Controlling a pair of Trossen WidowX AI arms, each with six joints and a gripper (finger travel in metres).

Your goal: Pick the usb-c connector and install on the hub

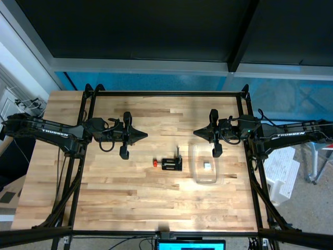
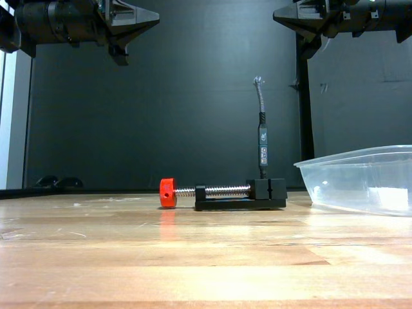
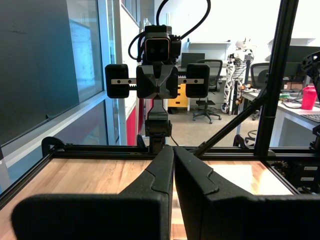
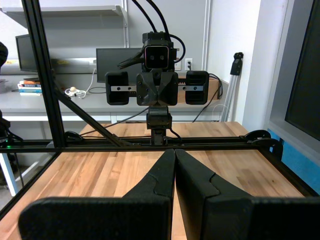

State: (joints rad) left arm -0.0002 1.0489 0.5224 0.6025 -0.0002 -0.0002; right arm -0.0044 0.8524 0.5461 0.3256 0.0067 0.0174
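Parked above tabletop (image 1: 130, 203), closed on nothing: left claw (image 1: 145, 135), right claw (image 1: 195, 133). Cannot spot usb-c connector; presumably light, stiff, tiny, so grip its body sides.

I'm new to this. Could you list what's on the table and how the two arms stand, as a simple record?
left tool: shut, holding nothing, high above the table
right tool: shut, holding nothing, equally high
hub: on the table between the arms
red knob: at the hub's left end
stem: upright from the hub
tray: clear, right of the hub
pale piece: inside the tray
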